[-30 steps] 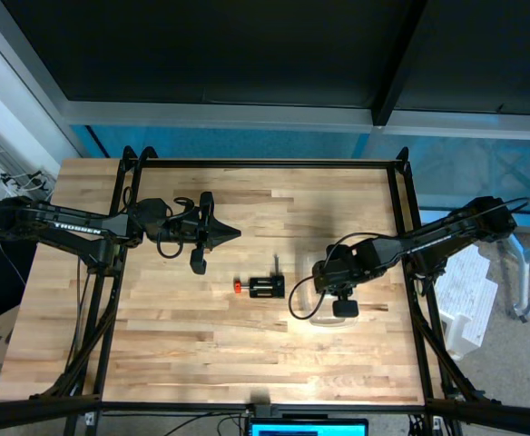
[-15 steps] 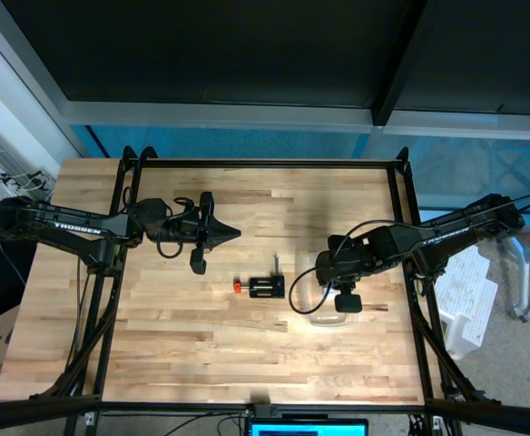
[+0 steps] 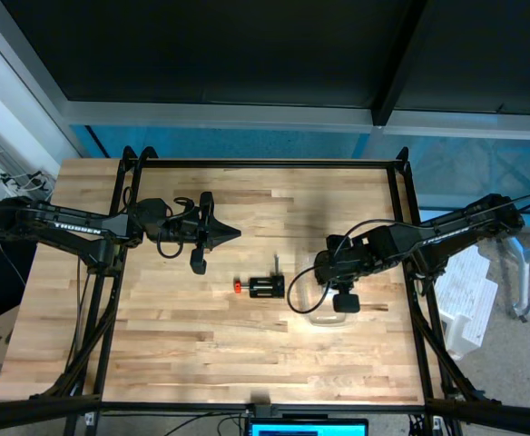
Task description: Pick the usb-c connector and install on the hub
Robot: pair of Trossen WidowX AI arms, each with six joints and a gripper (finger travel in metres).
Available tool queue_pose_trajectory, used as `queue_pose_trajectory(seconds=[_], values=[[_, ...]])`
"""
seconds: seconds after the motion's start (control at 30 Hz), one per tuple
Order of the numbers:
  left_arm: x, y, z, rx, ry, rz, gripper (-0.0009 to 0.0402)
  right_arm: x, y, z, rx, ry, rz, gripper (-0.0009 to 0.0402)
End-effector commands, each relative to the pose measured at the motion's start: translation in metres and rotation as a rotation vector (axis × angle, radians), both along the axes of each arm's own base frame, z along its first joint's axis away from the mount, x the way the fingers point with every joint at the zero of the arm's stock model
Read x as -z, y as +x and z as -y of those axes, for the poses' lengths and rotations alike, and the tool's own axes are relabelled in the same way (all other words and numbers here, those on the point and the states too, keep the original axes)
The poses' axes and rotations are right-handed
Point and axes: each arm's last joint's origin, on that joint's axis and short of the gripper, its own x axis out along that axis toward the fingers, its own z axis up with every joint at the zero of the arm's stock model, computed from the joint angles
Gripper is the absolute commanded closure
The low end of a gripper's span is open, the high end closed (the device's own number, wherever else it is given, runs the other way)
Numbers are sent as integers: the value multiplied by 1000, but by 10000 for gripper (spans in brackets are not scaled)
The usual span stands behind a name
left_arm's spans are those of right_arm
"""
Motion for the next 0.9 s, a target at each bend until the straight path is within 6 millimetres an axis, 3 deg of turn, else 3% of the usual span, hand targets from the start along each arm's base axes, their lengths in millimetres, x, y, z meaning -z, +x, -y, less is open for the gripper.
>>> queue_pose_trajectory(seconds=[0.03, 0.6, 0.9], values=[[0, 0, 0, 0, 0, 1, 393, -1, 15, 1, 2, 1, 33, 393], [0, 0, 0, 0, 0, 0, 393, -10, 85, 8, 20, -41, 77, 394], [0, 0, 0, 0, 0, 1, 393, -3, 99, 10, 7, -42, 97, 393]])
